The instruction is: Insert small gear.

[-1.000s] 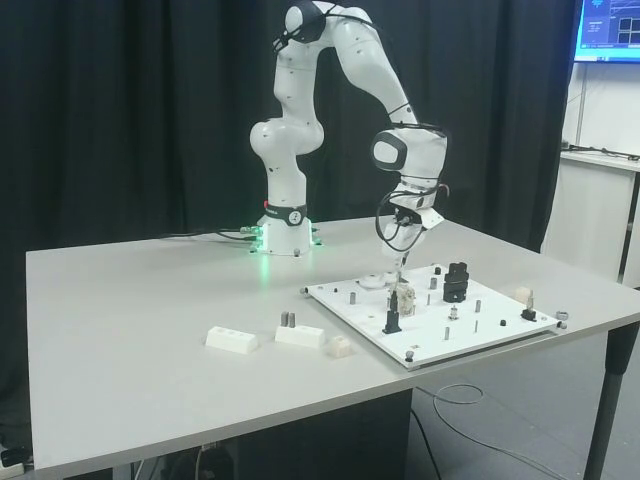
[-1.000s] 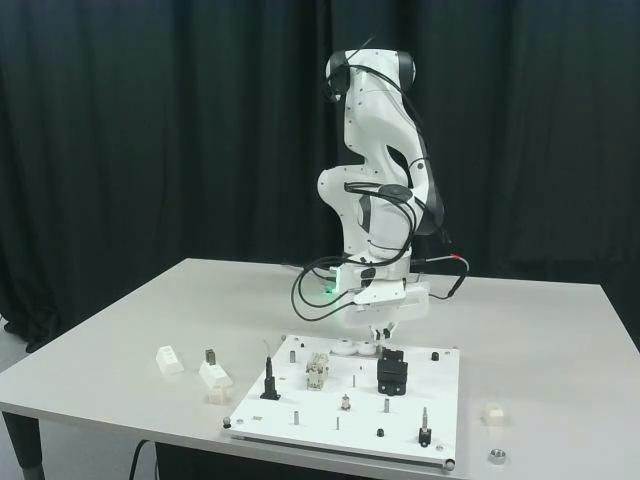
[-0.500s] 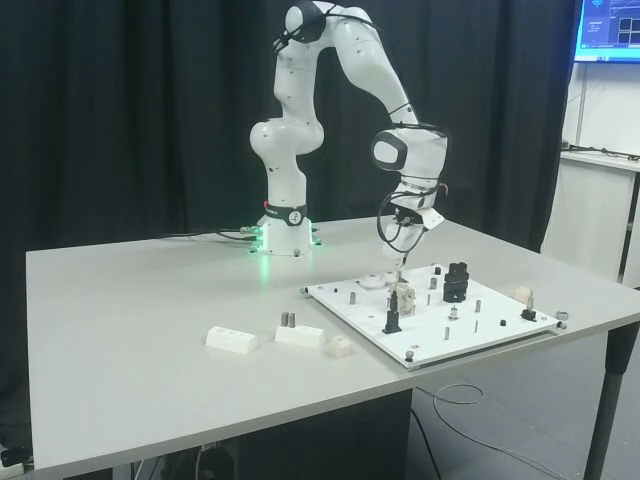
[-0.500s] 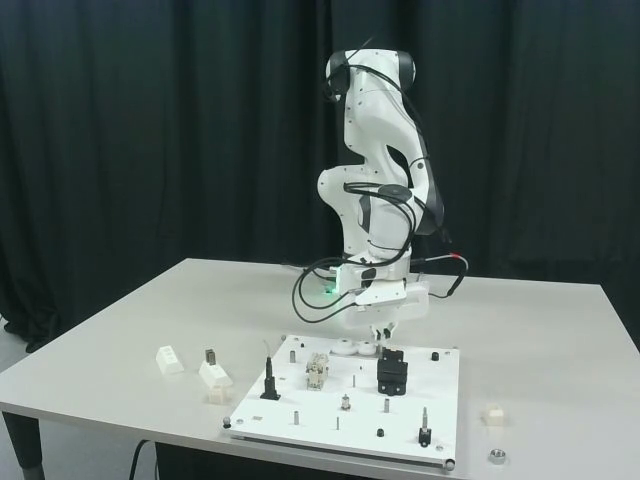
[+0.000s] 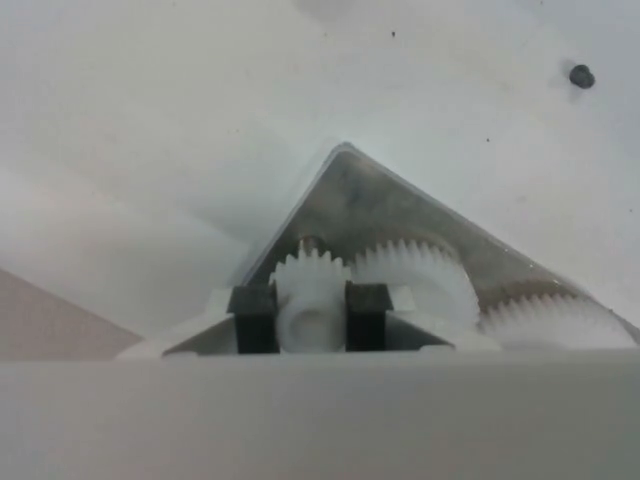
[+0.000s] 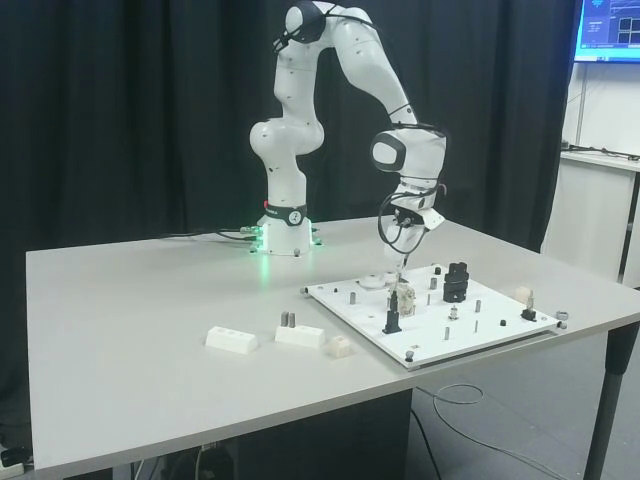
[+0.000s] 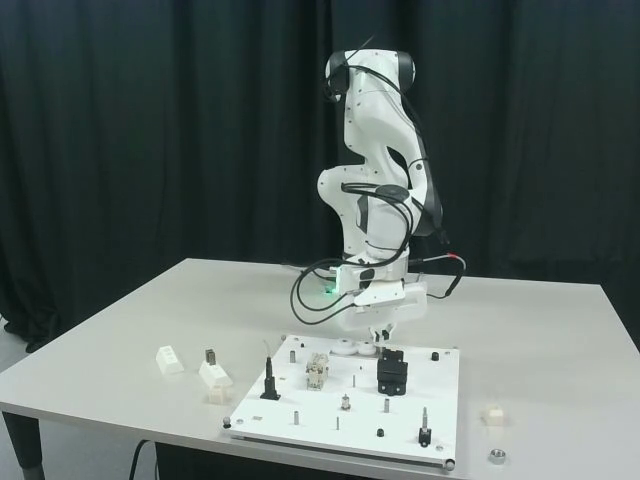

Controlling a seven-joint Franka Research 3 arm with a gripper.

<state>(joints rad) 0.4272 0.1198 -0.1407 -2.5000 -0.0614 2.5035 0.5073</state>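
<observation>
**Small gear gripped over gear plate**

Wrist view: gripper (image 5: 311,317) pinches small gear (image 5: 309,291) btwn black pads (image 5: 253,318), narrow gap. Gear's flat face faces the cam, bore axis approx. along fingers, toward the grey plate (image 5: 370,210). A pin tip (image 5: 309,242) shows just past gear's rim; larger gear (image 5: 418,280) just beside. Vs 1 s ago: gripper (image 7: 380,333) sits slightly higher above white board (image 7: 445,400), arm otherwise same.
</observation>
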